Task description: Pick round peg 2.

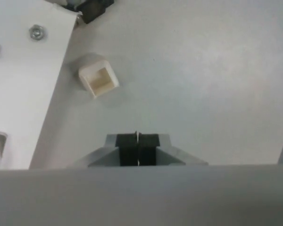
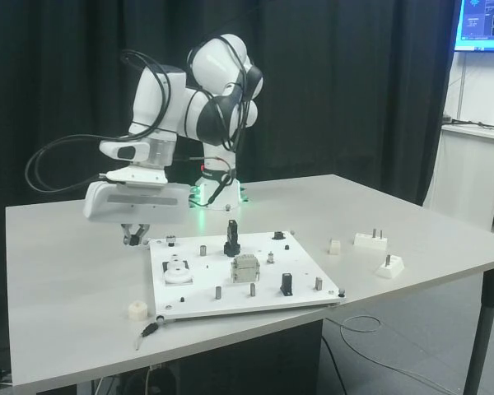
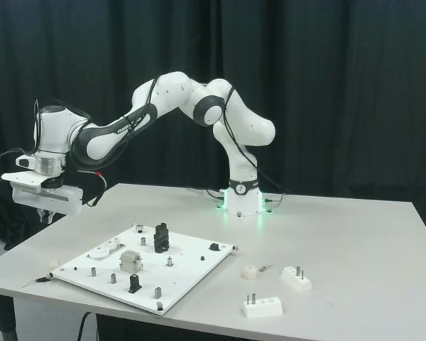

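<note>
- The short grey round metal pegs (image 2: 203,249) are standing upright on the flat white square board (image 2: 305,301), long axes pointing straight up from it. I cannot tell which of them is round peg 2.
- In the first room view they are sitting around the centre and lower middle of the frame. In the second room view they are showing at the lower left, one (image 3: 113,278) near the board's (image 3: 199,273) front edge.
- No number or label is showing on any peg. Lettering is running along my forearm in the second room view, and writing is glowing on the screen (image 2: 484,23) at the upper right of the first room view, both too small to read.
- My gripper (image 2: 134,237) is hovering over the grey table (image 2: 66,271) left of centre in the first room view, just off the board's far left corner. The pegs are lying to its lower right, apart from it.
- In the wrist view my black fingertips (image 1: 128,149) are pressing together with nothing between them.
- That view is catching no peg, only the board's edge (image 1: 19,94) with a nut (image 1: 36,32) and a small white hollow block (image 1: 98,79) beside it on the table.
</note>
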